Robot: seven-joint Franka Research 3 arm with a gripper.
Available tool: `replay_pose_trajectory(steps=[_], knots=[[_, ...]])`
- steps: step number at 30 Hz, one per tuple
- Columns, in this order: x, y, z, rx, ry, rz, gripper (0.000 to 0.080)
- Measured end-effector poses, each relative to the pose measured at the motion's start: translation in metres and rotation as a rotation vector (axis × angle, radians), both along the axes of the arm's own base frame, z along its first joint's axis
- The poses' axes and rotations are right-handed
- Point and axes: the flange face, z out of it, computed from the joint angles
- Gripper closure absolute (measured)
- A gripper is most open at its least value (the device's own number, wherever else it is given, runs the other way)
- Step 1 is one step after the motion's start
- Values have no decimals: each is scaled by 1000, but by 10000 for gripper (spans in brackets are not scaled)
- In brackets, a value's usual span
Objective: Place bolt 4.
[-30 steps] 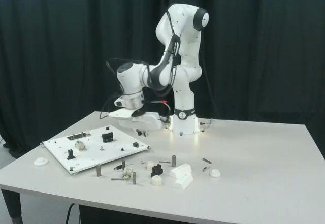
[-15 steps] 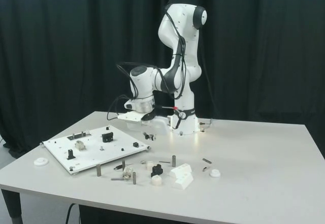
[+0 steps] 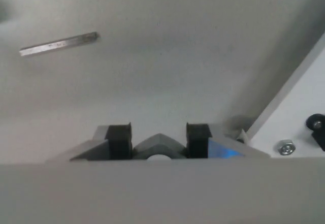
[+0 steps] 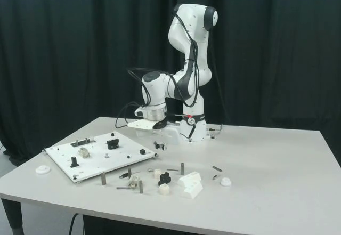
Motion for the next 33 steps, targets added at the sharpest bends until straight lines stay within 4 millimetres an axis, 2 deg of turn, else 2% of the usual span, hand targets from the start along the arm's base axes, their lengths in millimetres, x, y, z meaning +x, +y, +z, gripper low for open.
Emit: replay_pose_trajectory(steps=[18,33], knots=[[-5,3,-17,5,6,-12,575],[1,1,-45,22,-11,-26,575]])
